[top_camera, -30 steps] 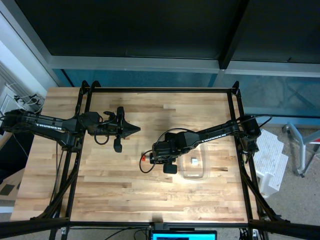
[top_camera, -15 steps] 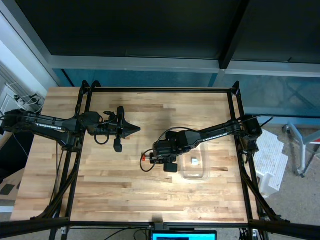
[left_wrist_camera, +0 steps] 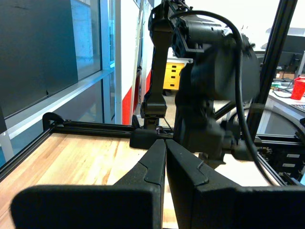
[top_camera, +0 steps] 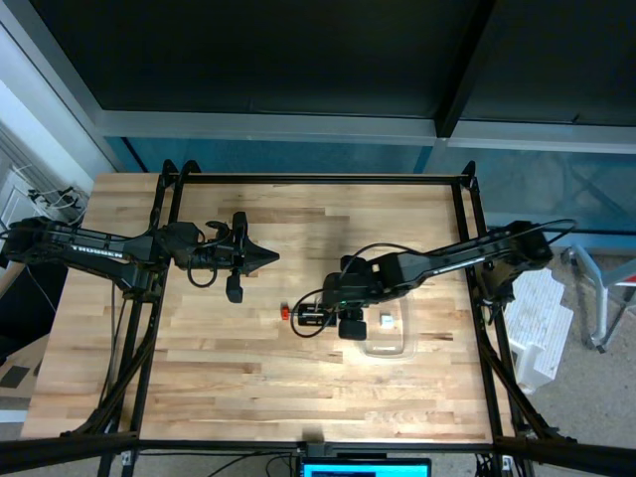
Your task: Pick the rca connector and install on the hub
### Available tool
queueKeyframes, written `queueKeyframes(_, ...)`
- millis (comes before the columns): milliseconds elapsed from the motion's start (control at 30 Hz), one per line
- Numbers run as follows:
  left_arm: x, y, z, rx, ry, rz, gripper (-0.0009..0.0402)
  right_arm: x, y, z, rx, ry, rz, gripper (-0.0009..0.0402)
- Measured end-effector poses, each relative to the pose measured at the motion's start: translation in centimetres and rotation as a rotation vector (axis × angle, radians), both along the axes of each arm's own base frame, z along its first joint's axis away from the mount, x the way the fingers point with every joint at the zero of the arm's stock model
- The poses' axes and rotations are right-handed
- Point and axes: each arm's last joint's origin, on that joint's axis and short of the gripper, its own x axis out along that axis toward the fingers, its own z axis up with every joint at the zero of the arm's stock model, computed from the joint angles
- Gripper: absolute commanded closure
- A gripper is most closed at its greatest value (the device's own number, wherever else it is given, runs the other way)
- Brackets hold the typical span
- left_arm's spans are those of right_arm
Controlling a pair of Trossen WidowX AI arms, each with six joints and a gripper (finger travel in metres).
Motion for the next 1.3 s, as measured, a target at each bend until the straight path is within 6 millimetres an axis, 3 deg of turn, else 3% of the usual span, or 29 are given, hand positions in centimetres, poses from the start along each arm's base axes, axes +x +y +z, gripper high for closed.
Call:
queueKeyframes(233,0.0,0.0,0.0,0.000,0.000,0.000,0.0393,-1.9,-0.2,0.3,0.026,-0.035,0.019,0.0257)
queueKeyframes(467,0.0,0.0,0.0,0.000,-0.001,0.000,0.0393,-2.5,-0.3,1.1,0.021,-0.059,0.050,0.0286)
queueKeyframes(800,0.0,0.0,0.0,0.000,-0.001,0.000,0.0393,-5.7,-2.2,4.4,0.036,-0.350,0.080,0.0398)
queueKeyframes(1300,0.0,0.0,0.0,0.000,0.000,0.000,0.0393,-10.3,-5.1,5.0,0.053,-0.803,0.051,0.0393)
